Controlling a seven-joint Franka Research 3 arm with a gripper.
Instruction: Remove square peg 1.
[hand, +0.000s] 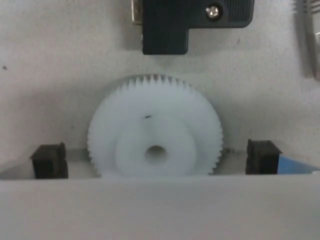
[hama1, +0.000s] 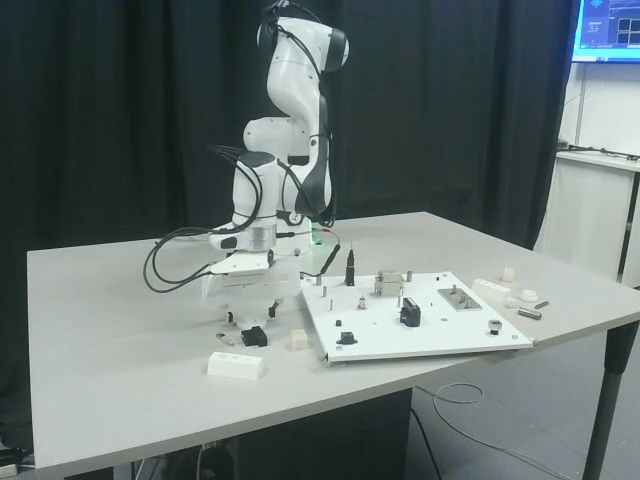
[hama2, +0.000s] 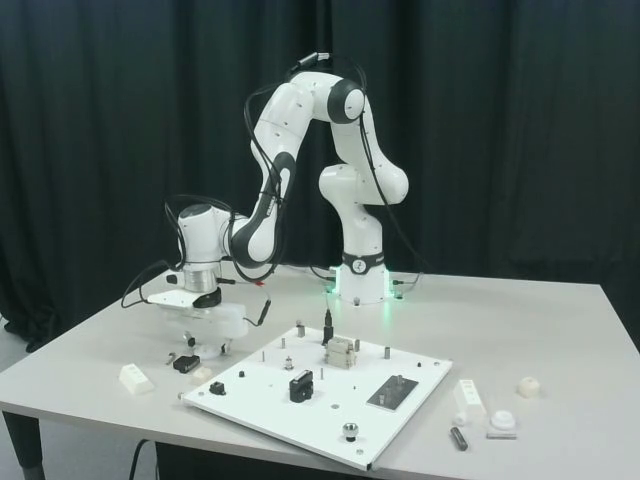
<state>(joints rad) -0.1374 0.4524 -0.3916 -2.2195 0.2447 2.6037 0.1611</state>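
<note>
Your gripper (hand: 155, 160) is hanging off the white board (hama1: 440, 345) with its fingers (hand: 49, 161) apart around a white gear (hand: 155, 135) on the grey table (hama1: 120, 300), and I cannot tell where square peg 1 is sitting.

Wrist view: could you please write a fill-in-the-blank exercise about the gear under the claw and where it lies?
1. The toothed gear between the fingertips is ____ in colour.
2. The claw hangs over it with its fingers ____, touching no tooth.
3. The gear lies on the grey ____, beside the white board, not on it.

Missing words: white; open; table
</note>
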